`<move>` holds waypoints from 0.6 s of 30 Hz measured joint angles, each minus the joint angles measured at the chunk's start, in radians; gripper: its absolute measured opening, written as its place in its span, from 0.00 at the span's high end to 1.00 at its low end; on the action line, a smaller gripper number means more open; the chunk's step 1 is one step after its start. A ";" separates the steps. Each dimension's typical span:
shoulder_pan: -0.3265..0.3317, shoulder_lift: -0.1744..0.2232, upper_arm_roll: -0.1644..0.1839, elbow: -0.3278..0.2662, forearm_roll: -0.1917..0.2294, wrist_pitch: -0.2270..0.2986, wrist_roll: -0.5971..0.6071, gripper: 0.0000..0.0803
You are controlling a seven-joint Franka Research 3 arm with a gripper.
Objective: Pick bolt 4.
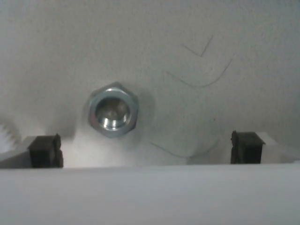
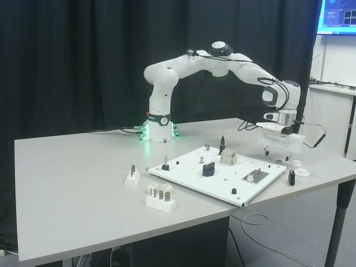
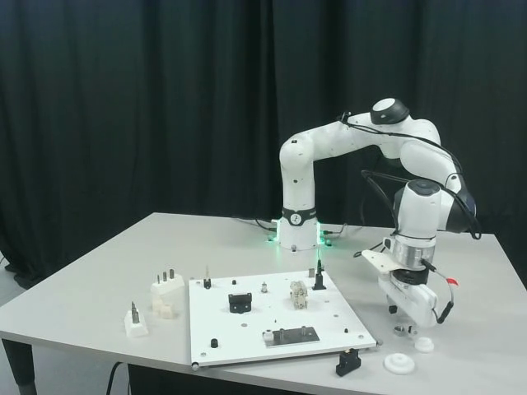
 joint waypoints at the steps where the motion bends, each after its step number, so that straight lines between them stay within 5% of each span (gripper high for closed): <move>1: 0.001 0.000 0.000 -0.002 0.001 0.004 -0.003 0.00; 18: -0.009 0.000 0.016 -0.007 0.012 0.043 -0.044 0.00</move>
